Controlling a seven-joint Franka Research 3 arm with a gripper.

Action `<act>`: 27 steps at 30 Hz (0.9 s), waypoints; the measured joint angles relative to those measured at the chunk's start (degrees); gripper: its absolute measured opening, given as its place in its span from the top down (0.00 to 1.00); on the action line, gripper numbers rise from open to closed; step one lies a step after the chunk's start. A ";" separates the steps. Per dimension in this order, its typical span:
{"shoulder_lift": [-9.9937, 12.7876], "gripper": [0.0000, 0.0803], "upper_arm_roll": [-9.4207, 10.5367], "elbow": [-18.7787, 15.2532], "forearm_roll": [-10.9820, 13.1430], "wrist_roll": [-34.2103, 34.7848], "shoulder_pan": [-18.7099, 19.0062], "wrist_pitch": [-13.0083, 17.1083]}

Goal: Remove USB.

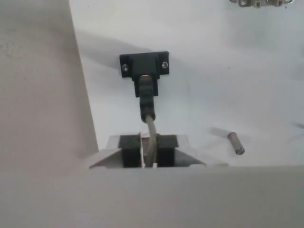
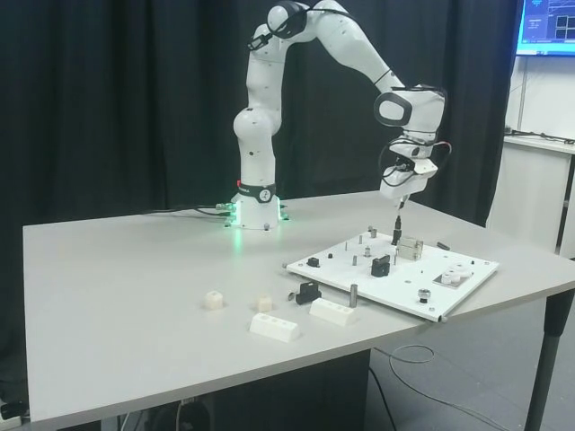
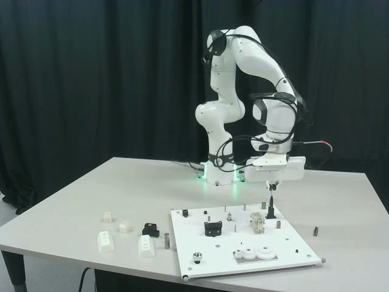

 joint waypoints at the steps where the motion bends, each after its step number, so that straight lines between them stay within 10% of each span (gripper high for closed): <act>1: -0.08 0.70 0.01 0.00 0.00 0.01 0.01 0.00; 2: -0.14 0.89 0.01 0.00 0.00 0.02 0.02 0.00; 7: -0.17 0.96 0.01 -0.04 0.00 0.02 0.03 0.05; 27: -1.46 0.96 -0.37 0.01 -0.14 0.02 -0.13 -1.29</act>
